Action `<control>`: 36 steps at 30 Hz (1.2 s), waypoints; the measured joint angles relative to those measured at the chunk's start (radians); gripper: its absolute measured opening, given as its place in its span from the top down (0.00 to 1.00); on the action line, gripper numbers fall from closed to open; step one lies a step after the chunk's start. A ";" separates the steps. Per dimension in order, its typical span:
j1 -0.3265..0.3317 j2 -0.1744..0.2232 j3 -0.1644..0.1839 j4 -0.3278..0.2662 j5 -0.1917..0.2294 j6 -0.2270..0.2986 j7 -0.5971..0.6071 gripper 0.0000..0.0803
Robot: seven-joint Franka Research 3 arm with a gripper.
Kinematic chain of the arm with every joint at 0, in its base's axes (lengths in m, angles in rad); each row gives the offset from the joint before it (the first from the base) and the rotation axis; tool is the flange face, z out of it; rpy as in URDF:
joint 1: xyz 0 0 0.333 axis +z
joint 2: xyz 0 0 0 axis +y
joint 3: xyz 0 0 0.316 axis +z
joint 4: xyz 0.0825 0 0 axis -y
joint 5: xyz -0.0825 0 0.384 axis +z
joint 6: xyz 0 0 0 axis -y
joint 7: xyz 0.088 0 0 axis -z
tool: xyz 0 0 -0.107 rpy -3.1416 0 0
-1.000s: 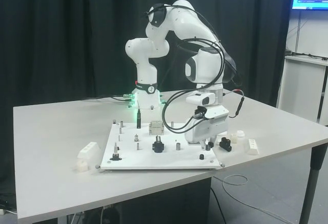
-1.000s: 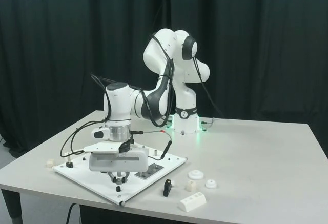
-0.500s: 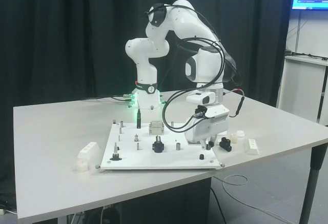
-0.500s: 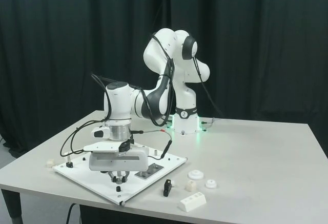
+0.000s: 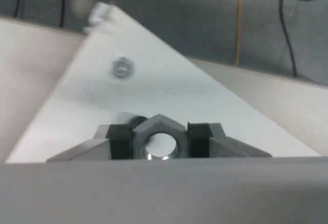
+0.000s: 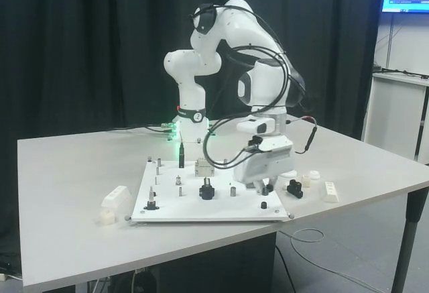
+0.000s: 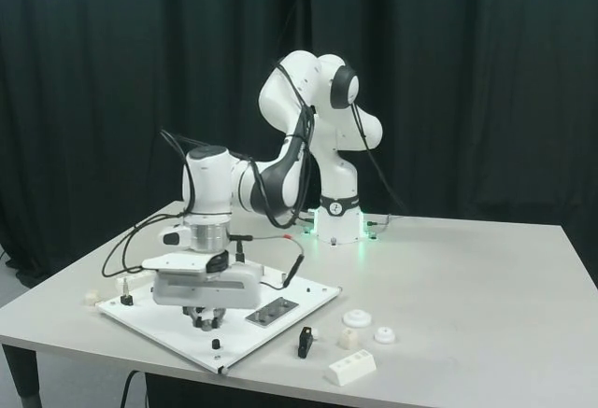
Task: Place bolt 4.
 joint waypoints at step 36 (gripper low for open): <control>-0.160 0.068 -0.076 0.018 0.088 0.144 0.078 0.72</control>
